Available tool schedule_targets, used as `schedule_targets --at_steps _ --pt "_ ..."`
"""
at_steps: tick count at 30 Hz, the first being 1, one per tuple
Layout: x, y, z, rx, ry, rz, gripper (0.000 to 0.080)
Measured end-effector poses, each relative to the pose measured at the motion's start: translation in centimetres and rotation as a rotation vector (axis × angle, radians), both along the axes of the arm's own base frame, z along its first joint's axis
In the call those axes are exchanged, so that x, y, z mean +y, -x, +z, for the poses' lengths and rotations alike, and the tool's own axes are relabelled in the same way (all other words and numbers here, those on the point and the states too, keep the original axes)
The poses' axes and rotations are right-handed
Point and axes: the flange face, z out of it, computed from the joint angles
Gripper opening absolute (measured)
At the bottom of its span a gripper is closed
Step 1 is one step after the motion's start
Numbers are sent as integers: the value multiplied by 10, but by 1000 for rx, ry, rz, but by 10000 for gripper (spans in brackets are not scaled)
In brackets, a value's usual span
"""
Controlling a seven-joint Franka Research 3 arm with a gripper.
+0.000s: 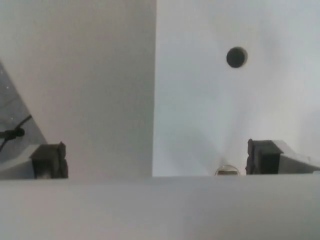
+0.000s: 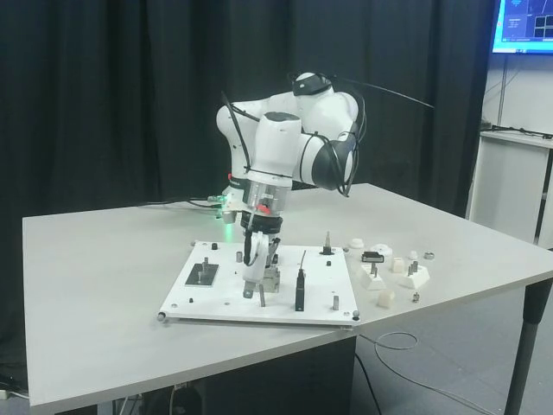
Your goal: Insert square peg 3.
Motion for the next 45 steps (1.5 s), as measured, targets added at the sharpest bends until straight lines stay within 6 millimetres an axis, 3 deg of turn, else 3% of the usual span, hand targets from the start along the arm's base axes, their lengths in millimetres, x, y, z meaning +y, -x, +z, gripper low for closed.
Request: schedule_targets --at_steps 17,28,45 --pt "-1 -5 13 -14 20 12 800" --pt "7 -19 7 -41 26 38 800" --pt "14 -24 -2 -41 27 27 800"
